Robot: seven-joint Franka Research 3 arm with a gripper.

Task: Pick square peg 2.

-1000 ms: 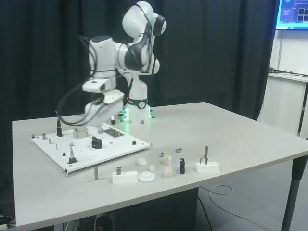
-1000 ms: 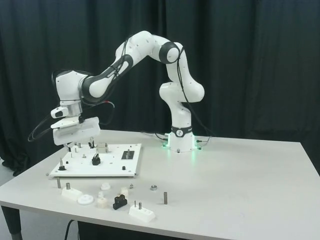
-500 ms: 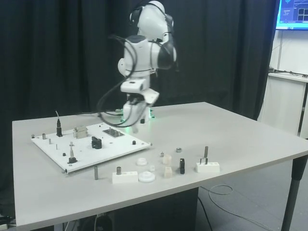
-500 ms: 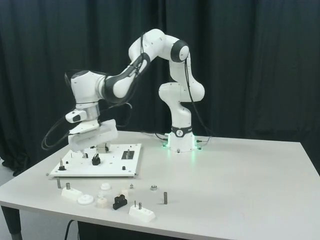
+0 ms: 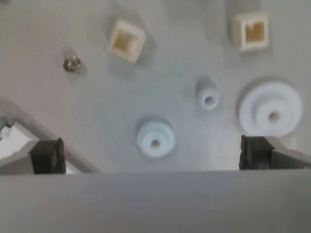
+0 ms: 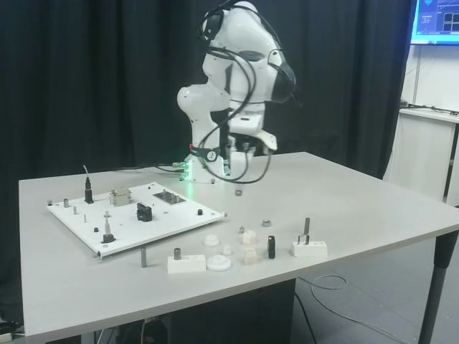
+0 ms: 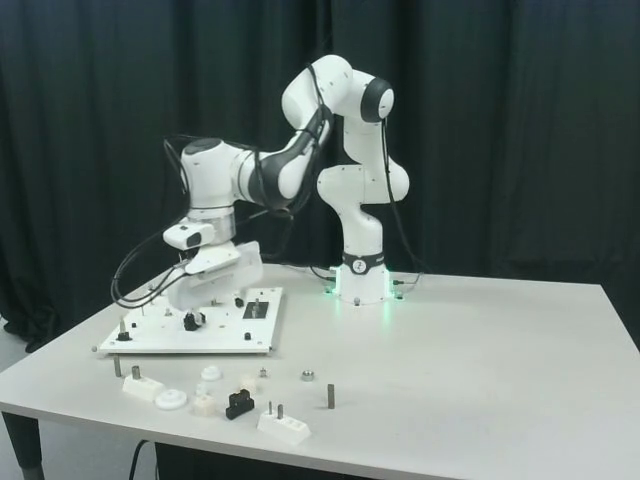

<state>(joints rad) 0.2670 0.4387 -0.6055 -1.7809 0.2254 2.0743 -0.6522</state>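
White, hollow and likely light, the square peg (image 5: 127, 40) looks rigid; I'd pinch two flat outer sides with my wide-open pincer (image 5: 151, 154), empty.

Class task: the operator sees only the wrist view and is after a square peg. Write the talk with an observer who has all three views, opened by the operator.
Operator: Two square pegs lie below my open gripper. What stands near them?
Observer: A black piece stands upright right beside them.
Operator: Anything beyond that?
Observer: A white block carrying two pins, near the edge of the table.
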